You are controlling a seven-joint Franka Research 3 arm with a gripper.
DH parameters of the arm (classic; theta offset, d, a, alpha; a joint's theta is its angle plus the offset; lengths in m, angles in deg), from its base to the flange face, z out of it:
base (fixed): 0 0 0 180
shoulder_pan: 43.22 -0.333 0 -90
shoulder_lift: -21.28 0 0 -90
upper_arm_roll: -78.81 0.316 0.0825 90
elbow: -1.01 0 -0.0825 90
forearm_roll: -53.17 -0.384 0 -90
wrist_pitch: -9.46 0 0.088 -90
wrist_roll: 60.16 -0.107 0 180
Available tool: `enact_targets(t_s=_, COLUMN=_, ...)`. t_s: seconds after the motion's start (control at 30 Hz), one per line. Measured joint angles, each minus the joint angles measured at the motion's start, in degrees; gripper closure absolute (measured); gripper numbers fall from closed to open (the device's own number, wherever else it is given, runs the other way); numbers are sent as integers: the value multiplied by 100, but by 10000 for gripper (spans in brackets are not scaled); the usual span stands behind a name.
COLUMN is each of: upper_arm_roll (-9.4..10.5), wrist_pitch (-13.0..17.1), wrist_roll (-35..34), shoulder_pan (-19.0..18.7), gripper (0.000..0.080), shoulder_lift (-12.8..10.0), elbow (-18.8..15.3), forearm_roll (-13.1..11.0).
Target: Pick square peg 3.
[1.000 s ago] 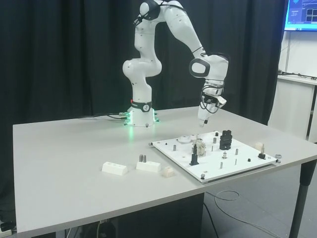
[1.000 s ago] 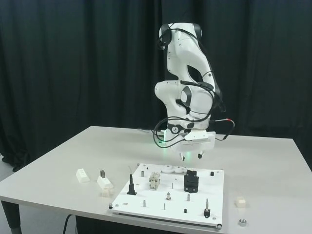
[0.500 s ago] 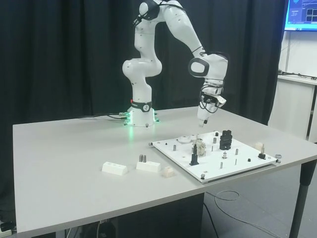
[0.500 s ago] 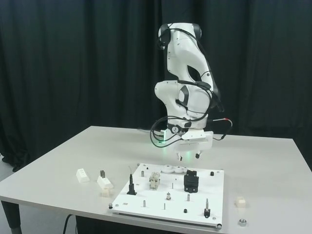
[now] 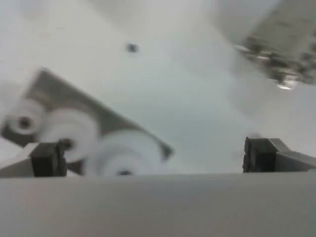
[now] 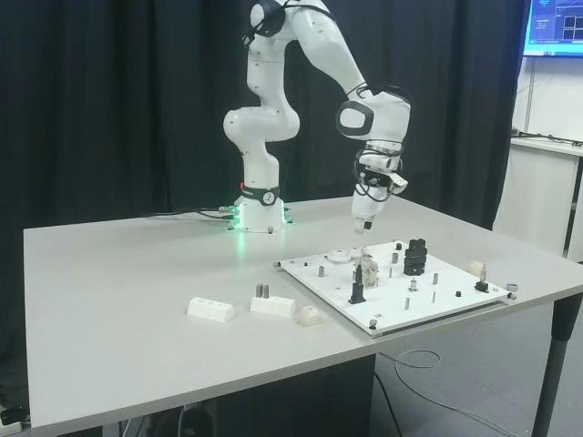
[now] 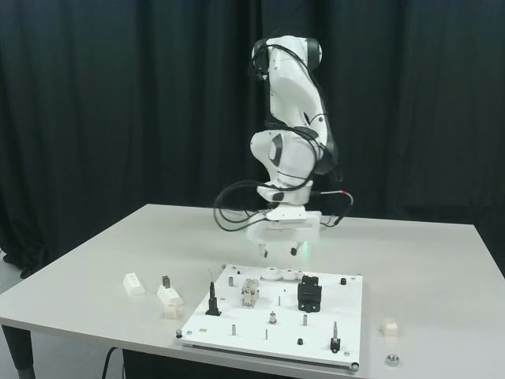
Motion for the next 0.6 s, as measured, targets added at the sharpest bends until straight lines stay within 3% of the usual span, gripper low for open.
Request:
enact_targets(t_s=0.23, upper_arm_roll=-13, wrist_pitch=106, wrist_roll=557, shoulder_pan=540, gripper=3, shoulder_lift=-124, elbow=268, forearm_roll=25)
enact_targets(t_s=0.6, upper_arm_roll=-72, wrist_pitch=253, wrist_roll=1499, shoulder_pan=1315, gripper=3, shoulder_lift=-642, elbow=917, forearm_roll=25)
